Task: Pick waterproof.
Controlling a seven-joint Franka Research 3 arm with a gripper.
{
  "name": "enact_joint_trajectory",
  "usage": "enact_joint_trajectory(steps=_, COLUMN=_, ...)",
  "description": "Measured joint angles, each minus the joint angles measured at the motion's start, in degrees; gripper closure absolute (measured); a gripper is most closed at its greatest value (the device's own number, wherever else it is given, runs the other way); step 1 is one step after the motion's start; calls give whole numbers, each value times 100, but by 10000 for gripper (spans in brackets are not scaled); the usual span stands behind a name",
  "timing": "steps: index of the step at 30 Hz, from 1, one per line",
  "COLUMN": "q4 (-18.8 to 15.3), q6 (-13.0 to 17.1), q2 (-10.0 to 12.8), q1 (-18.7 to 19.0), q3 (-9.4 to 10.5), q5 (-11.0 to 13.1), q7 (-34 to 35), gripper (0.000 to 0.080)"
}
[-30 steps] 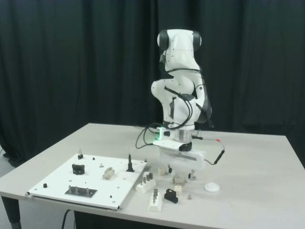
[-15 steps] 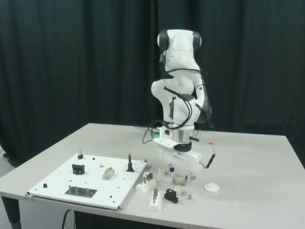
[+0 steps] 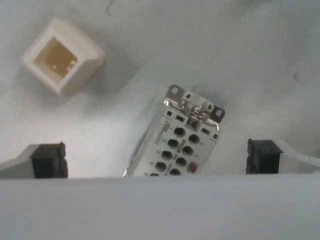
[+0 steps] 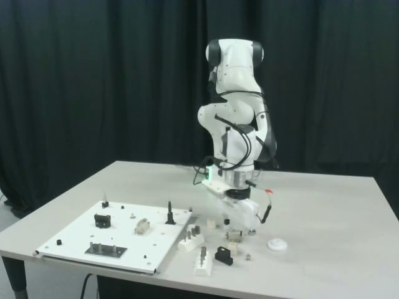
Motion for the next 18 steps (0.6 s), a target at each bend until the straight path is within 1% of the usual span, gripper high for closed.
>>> enact_joint_trajectory(steps=7, q4=0, q6=-95, q2=46, q1=0, q3=3, q5=0, q7=360, gripper=3)
enact_joint_trajectory(steps=14, q4=0, q6=-111, q2=80, q1=0, q3=9, q5=0, q7=901, gripper=3)
enact_joint_trajectory(steps=18, q4=0, q6=-114, q2=95, q1=1, q3=18, q5=0, q7=1097, gripper=3)
